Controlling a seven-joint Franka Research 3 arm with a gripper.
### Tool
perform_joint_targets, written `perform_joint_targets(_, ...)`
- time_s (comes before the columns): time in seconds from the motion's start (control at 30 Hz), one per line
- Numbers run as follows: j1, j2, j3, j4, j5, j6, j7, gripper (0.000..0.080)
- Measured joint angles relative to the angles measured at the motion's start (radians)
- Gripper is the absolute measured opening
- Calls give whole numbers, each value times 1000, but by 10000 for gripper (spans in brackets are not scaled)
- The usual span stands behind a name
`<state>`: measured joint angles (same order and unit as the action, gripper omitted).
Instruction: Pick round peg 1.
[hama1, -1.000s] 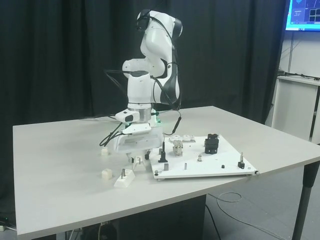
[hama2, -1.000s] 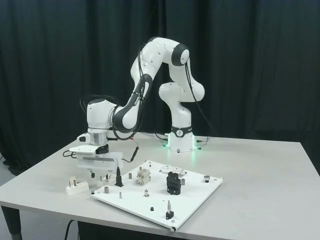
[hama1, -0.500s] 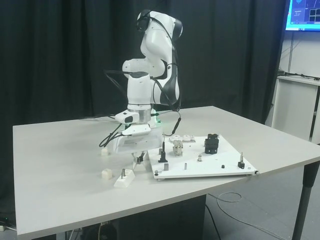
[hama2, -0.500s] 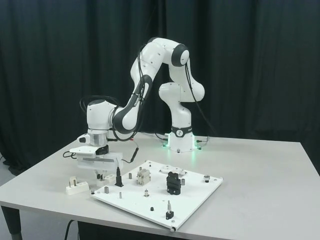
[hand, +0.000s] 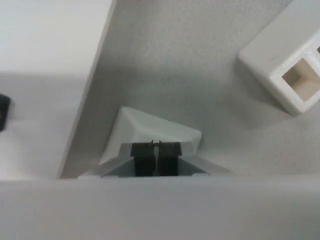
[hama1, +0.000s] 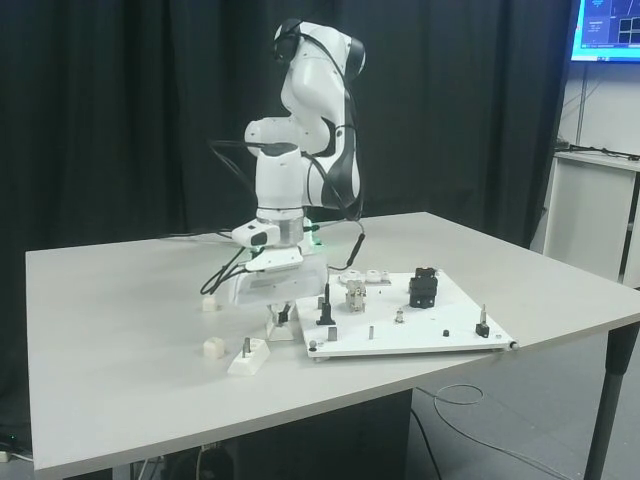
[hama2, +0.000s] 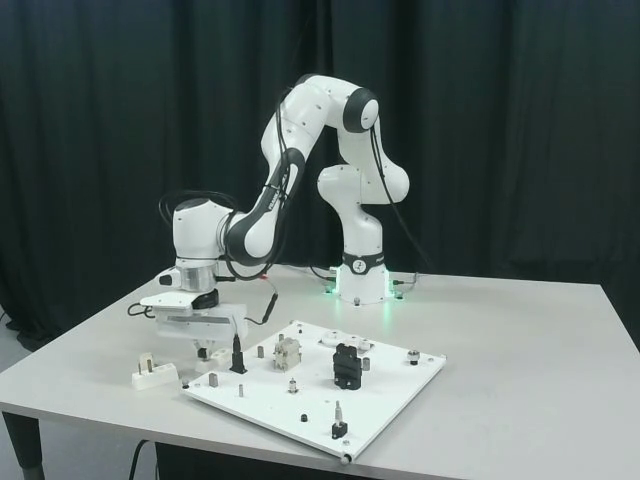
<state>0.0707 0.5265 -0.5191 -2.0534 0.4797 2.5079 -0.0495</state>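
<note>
Round peg 1 (hand: 157, 143) sits pinched between the black fingertips of the end effector (hand: 156, 156). It hangs above a white holder block (hand: 152, 132) on the grey desk (hand: 200, 65).

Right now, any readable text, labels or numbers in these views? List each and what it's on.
None can be read.
Wall screen: shows some graphics or text, too small to read.
White board, white holders and the arm: no markings can be made out.
Wrist view: no text visible.

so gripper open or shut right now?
Shut. In the wrist view the gripper has its black fingers nearly touching, with a thin peg pinched between them above a white holder.
</note>
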Motion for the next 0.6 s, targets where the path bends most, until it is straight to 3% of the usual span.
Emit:
perform_joint_targets(0.3, 4, -40, -12, 3, -7, -50, 29, 17)
perform_joint_targets(0.6, 11, -86, -36, 18, -68, -122, 82, 16)
